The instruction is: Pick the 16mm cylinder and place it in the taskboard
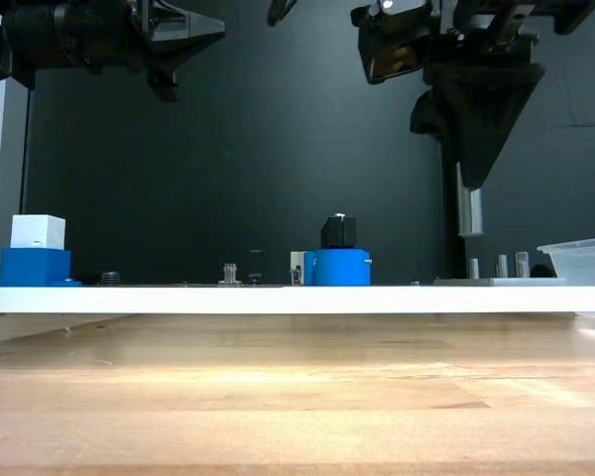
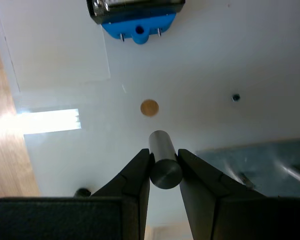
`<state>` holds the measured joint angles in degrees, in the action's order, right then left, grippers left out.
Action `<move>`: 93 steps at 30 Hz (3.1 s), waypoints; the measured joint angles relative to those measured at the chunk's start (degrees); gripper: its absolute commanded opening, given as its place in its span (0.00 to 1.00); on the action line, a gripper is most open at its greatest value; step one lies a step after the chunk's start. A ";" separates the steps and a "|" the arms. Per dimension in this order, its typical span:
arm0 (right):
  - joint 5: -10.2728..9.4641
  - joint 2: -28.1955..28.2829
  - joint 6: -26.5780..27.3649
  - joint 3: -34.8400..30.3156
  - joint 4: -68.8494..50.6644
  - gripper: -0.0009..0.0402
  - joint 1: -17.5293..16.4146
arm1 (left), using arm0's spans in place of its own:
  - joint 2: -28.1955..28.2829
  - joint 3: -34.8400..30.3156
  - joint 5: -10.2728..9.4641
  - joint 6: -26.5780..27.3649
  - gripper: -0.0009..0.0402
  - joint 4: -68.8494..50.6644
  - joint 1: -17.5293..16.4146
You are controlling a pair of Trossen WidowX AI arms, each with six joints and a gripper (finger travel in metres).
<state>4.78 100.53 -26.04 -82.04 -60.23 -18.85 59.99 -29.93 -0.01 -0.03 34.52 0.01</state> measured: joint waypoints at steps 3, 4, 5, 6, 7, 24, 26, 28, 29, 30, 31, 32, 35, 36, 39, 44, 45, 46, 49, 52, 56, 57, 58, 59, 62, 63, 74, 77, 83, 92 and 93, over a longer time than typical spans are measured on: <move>-0.09 0.74 0.00 -0.02 1.29 0.06 0.35 | 0.00 -0.02 -0.02 0.00 0.02 0.02 0.00; -0.20 0.98 0.00 -0.02 1.53 0.06 0.46 | 0.00 0.00 -0.02 0.00 0.02 0.00 0.00; -0.28 1.11 0.00 -0.02 1.70 0.06 0.61 | 0.00 0.00 0.00 -0.02 0.02 0.02 0.00; -0.31 1.25 0.00 -0.02 1.99 0.06 0.74 | 0.00 -0.02 -0.02 0.00 0.02 0.00 0.00; -0.28 1.46 0.00 -0.02 2.36 0.06 0.83 | 0.00 -0.02 0.00 0.00 0.02 0.02 0.00; -0.33 2.47 0.00 0.09 3.54 0.06 1.25 | 0.00 0.00 0.00 0.00 0.02 0.00 0.00; -0.33 2.47 0.00 0.09 3.58 0.06 1.25 | 0.00 0.00 0.00 0.00 0.02 0.02 0.00; -0.33 2.47 0.00 0.11 3.58 0.06 1.25 | 0.00 -0.02 0.00 -0.02 0.02 0.02 0.00; -0.33 2.49 0.00 0.11 3.58 0.06 1.25 | 0.00 -0.02 0.00 0.00 0.02 0.02 0.00; -0.35 2.69 -0.02 0.13 3.63 0.06 1.25 | 0.02 0.00 0.00 0.00 0.02 0.02 0.00; -0.37 2.93 -0.02 0.13 3.63 0.06 1.25 | 0.00 0.00 0.00 0.00 0.02 0.02 0.00; -0.48 3.26 -0.02 0.13 3.72 0.06 1.25 | 0.00 -0.02 -0.02 0.00 0.02 0.02 0.00; -1.16 4.20 -0.02 0.13 4.11 0.06 1.25 | 0.00 -0.02 -0.02 0.00 0.02 0.02 0.00; -1.36 4.48 -0.02 0.15 4.37 0.06 1.25 | 0.00 0.00 0.00 0.00 0.02 0.00 0.00; -1.55 4.90 -0.02 0.15 4.90 0.06 1.25 | 0.00 0.00 -0.02 0.00 0.02 0.02 0.00; -1.57 4.98 0.02 0.17 5.05 0.06 1.25 | 0.00 -0.02 0.00 0.00 0.02 0.00 0.00; -1.57 4.98 0.04 0.17 5.05 0.06 1.25 | 0.02 0.00 -0.02 0.00 0.02 0.02 0.00; -1.57 4.98 0.13 0.28 5.09 0.06 1.25 | 0.00 -0.02 -0.02 0.00 0.02 0.02 0.00; -1.57 4.98 0.44 0.87 5.16 0.06 1.25 | 0.00 -0.02 0.00 0.00 0.02 0.02 0.00; -1.57 4.98 0.48 1.31 6.12 0.06 1.25 | 0.00 -0.02 0.00 0.00 0.02 0.02 0.00; -1.60 5.01 0.50 1.73 6.78 0.06 1.20 | 0.00 -0.02 0.00 0.00 0.02 0.00 0.00; -1.60 5.01 0.50 1.81 6.99 0.06 1.22 | 0.00 -0.02 0.00 0.00 0.02 0.00 0.00; -1.60 5.01 0.50 1.92 7.13 0.06 1.20 | 0.00 -0.02 0.00 0.00 0.02 0.02 0.00; -1.60 5.01 0.50 2.01 7.15 0.06 1.20 | 0.00 -0.02 0.00 0.00 0.02 0.02 0.00; -1.60 5.01 0.68 2.23 7.37 0.06 1.22 | 0.00 0.00 0.00 0.00 0.02 0.02 0.00; -1.60 5.01 0.70 2.29 7.43 0.06 1.20 | 0.00 0.00 -0.02 0.00 0.02 0.02 0.00; -1.66 5.01 1.09 3.45 8.83 0.06 1.20 | 0.00 -0.02 0.00 0.00 0.02 0.02 0.00; -1.68 5.01 1.09 3.82 9.29 0.06 1.22 | 0.00 -0.02 -0.02 0.00 0.02 0.00 0.00; -1.64 5.01 1.09 4.37 10.10 0.06 1.22 | 0.00 -0.02 -0.02 0.00 0.02 0.00 0.00; -1.62 5.01 1.09 5.92 12.20 0.06 1.22 | 0.00 -0.02 0.00 -0.02 0.02 0.02 0.00; -1.62 5.01 1.11 6.10 12.39 0.06 1.22 | 0.00 0.00 0.00 0.00 0.02 0.00 0.00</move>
<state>3.16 105.54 -24.93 -75.94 -47.83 -17.63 59.99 -29.93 -0.01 -0.03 34.52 0.01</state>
